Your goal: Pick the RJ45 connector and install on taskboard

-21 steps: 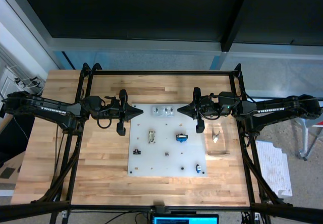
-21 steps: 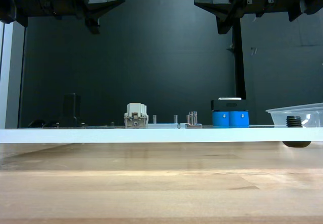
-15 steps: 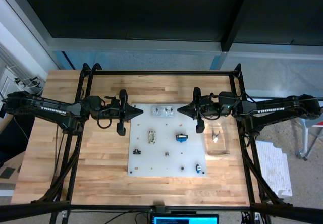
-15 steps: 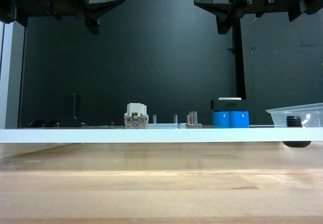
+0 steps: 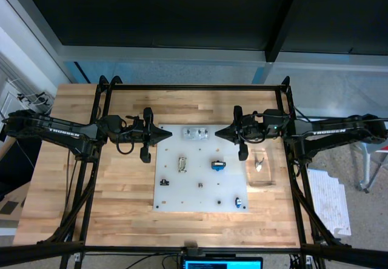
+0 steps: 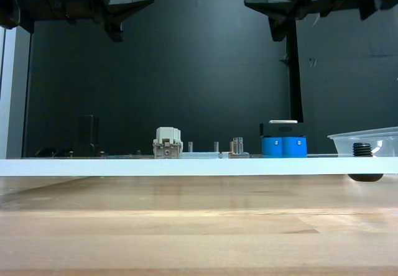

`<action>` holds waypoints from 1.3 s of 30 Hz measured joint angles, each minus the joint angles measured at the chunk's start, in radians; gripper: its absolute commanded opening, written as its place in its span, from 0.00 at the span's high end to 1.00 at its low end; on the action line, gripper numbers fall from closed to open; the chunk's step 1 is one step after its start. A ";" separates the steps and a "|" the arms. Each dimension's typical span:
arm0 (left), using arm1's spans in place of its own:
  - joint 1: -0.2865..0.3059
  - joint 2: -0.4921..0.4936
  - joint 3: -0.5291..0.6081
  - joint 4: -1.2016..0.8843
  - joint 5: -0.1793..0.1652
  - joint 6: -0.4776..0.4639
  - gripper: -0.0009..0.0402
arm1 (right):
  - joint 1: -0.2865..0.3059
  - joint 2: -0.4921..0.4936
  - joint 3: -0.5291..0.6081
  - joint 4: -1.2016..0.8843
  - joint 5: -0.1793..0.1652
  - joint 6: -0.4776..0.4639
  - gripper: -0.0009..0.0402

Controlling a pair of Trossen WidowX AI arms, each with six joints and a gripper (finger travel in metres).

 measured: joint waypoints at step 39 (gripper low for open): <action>0.000 0.000 0.000 0.000 0.000 0.000 0.98 | 0.019 -0.134 0.384 -1.411 0.004 -0.022 0.98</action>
